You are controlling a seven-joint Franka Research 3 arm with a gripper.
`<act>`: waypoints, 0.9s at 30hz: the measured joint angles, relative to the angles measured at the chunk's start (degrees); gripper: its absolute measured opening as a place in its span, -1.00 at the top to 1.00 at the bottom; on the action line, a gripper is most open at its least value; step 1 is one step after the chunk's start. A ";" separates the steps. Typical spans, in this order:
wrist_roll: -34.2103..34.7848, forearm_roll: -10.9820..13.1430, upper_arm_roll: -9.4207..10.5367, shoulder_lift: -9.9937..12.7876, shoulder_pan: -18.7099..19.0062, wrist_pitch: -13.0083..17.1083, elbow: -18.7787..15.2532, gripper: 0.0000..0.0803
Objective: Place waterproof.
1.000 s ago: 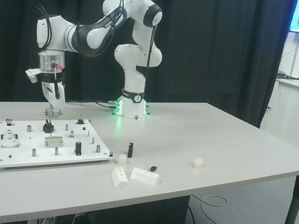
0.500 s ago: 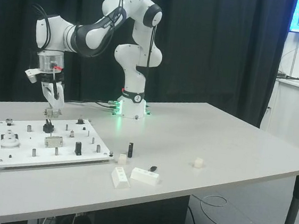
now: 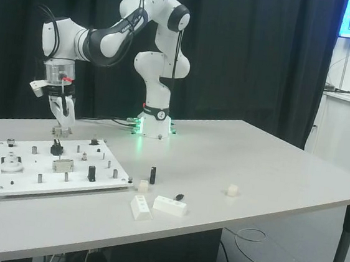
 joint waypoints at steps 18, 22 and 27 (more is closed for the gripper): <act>0.08 2.19 0.36 -0.34 4.01 -4.46 0.01 0.22; 1.33 2.85 0.41 -0.54 6.21 -6.06 -0.01 0.22; 3.67 3.26 0.56 -0.87 9.54 -7.30 -0.17 0.22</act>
